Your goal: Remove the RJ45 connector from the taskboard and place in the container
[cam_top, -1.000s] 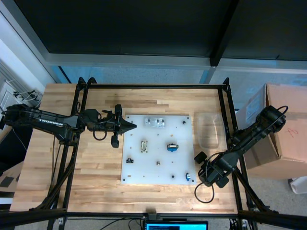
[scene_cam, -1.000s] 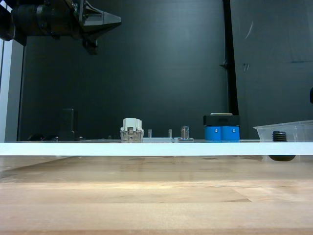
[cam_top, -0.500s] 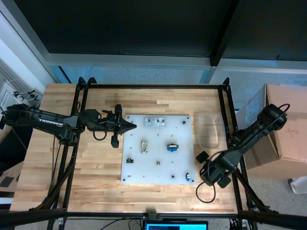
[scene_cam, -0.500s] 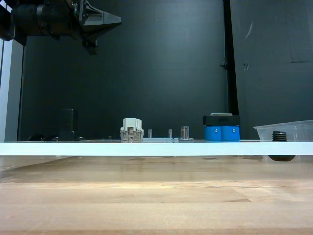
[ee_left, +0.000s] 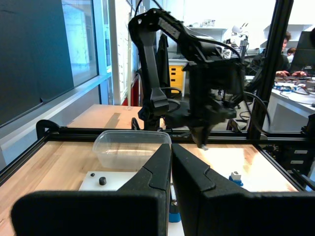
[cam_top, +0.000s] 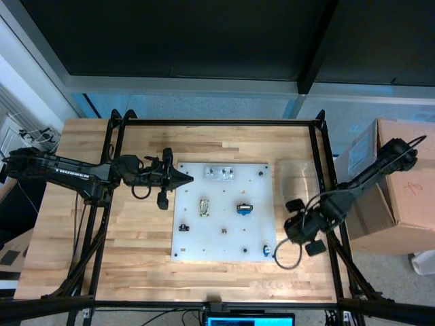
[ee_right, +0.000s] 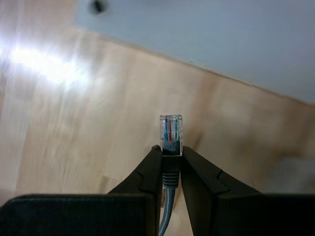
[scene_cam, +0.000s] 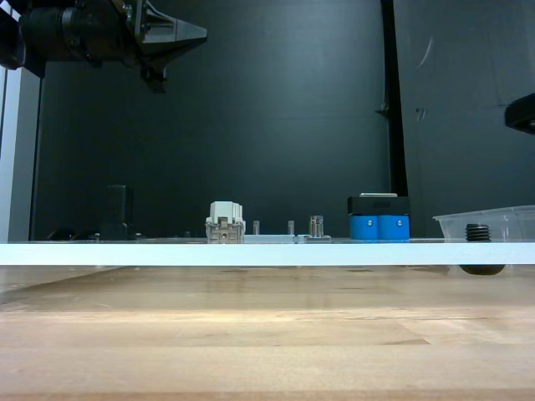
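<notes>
Left arm (cam_top: pixel 61 170): extended from the left edge of the bench (cam_top: pixel 136 251), roughly level, well above the surface.
Left hand (cam_top: pixel 187 178): carried high, pointing inward; fingers (ee_left: pixel 155 169) pressed together to one point, nothing between them.
Right arm (cam_top: pixel 370 173): reaching in from the right edge, bent at the elbow, forearm angled toward the near side.
Right hand (cam_top: pixel 289 234): raised over the near right of the bench, pointing downward; fingers (ee_right: pixel 147 169) closed on the RJ45 connector (ee_right: pixel 171 129), whose clear plug end projects beyond the fingertips.
</notes>
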Tool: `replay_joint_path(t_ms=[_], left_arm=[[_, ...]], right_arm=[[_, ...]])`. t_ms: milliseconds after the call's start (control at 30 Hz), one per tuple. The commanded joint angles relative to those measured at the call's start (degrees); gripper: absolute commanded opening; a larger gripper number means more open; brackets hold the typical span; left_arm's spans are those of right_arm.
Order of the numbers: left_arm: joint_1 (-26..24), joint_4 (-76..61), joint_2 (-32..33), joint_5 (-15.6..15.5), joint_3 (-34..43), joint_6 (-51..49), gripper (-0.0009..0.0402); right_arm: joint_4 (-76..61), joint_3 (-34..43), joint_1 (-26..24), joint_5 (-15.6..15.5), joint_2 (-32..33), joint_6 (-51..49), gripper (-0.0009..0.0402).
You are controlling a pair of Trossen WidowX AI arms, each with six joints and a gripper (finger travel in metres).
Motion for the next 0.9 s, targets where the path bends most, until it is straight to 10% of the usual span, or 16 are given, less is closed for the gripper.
replay_joint_path(t_ms=[33, 633, 900], left_arm=[[0.0, 0.02, 0.0, 0.02, 0.02, 0.0, 0.0], [0.02, 0.04, 0.0, 0.02, 0.02, 0.0, 0.0], [0.02, 0.02, 0.0, 0.02, 0.02, 0.0, 0.0]], right_arm=[[-2.99, 0.04, -4.24, 0.13, -2.95, 3.41, 0.0], [-10.29, -1.88, -33.62, 0.68, -10.82, 2.01, 0.0005], [-10.51, -1.9, -38.34, 0.79, -10.8, 0.26, 0.0084]])
